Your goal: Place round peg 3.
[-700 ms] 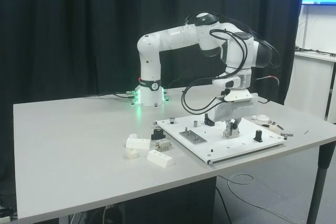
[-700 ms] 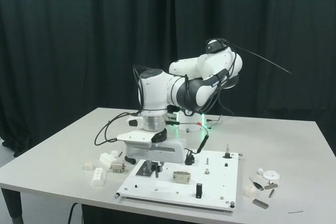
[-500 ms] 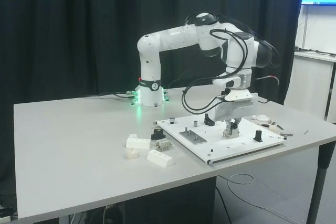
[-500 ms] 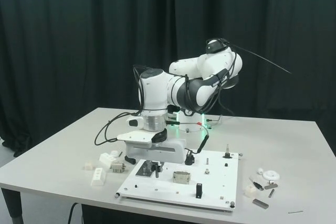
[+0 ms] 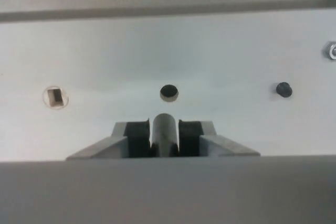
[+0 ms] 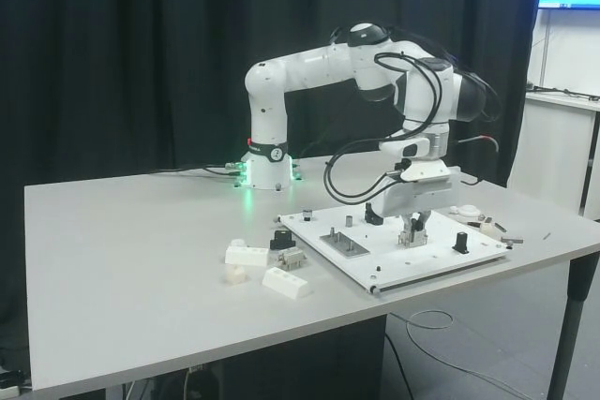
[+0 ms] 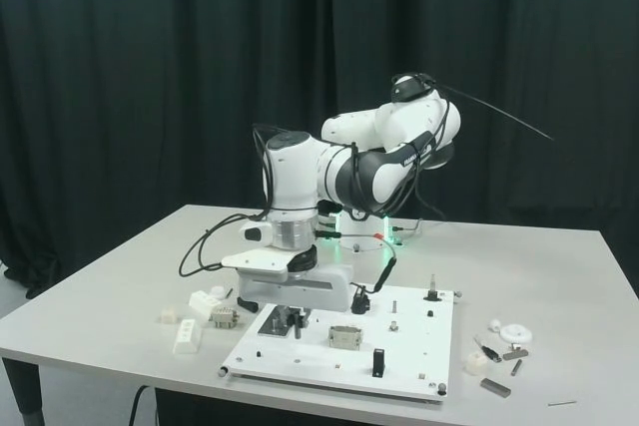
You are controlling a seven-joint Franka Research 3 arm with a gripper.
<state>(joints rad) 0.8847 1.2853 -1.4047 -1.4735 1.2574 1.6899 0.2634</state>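
In the wrist view my gripper (image 5: 165, 139) is shut on a grey round peg (image 5: 165, 129), held upright between the two black pads (image 5: 137, 135). Just beyond the peg's tip a round hole (image 5: 168, 93) opens in the white board (image 5: 220, 56). A square hole (image 5: 54, 96) and a small black stud (image 5: 283, 89) lie to either side of it. In the first room view the gripper (image 6: 412, 228) hangs low over the white board (image 6: 441, 255). The second room view shows the gripper (image 7: 292, 319) over the board (image 7: 310, 361) near a grey metal block (image 7: 273, 324).
White connector blocks (image 6: 265, 267) lie on the grey table (image 6: 122, 241) beside the board. On the board stand a black fixture (image 6: 460, 243), small pegs (image 6: 350, 221) and a grey part (image 7: 345, 336). Loose small parts (image 7: 502, 348) lie on the table past the board's other end.
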